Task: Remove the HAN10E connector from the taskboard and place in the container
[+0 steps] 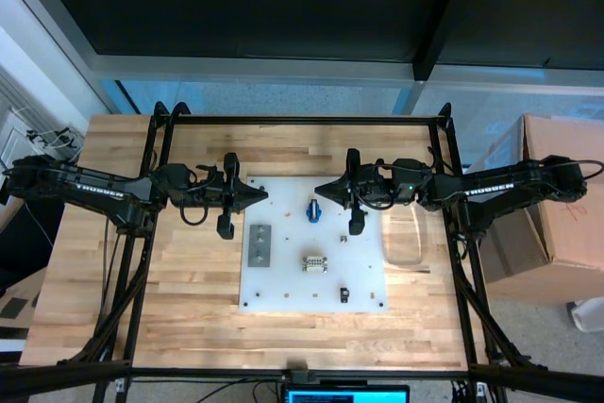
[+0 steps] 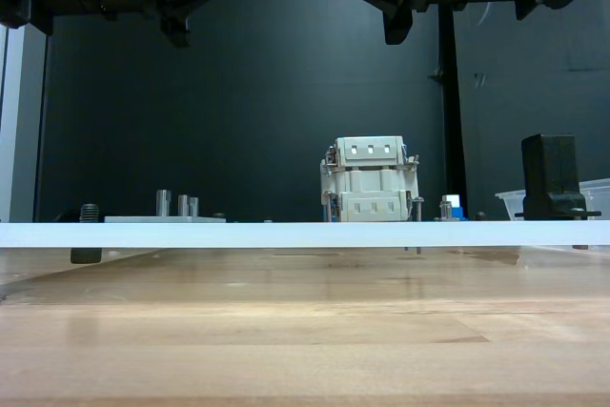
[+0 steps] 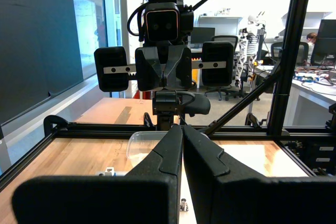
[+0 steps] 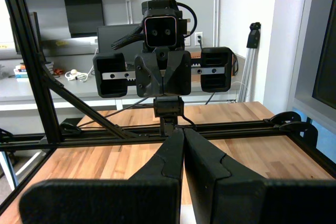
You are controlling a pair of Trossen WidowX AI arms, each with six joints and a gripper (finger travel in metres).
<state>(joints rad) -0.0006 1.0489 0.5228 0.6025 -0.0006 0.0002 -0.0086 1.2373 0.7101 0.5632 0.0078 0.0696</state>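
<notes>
High view, near edge: a lit screen point(image 1: 345, 394) sits below the wooden table point(image 1: 170, 318), which carries a white taskboard point(image 1: 283, 294) at its middle.
Board front: a small black part point(image 1: 345, 293) stands close to the board's near edge, right of centre.
Task part: the HAN10E connector point(image 1: 315, 263) sits on the taskboard just beyond the black part and slightly to its left. In the low view it point(image 2: 370, 181) stands upright and level in its seat, and no gripper touches it.
Board left: a grey block point(image 1: 259, 244) with studs on top lies beside the connector, a little apart from it.
Right of board: the clear container point(image 1: 408, 233) rests on the table just off the board's right edge, apart from the connector.
Board back: a blue part point(image 1: 314, 209) stands near the far edge.
Left arm: the left gripper point(image 1: 262, 193) hangs high over the board's far left corner, pointing inward. Its fingers point(image 3: 168, 156) are pressed together on nothing.
Right arm: the right gripper point(image 1: 319, 189) hangs at the same height over the far edge, pointing back at the left one. Its fingers point(image 4: 170, 153) are likewise closed and empty.
Tips: they face each other with a gap between.
Beyond the table: a cardboard box point(image 1: 557, 205) stands off the right side.
</notes>
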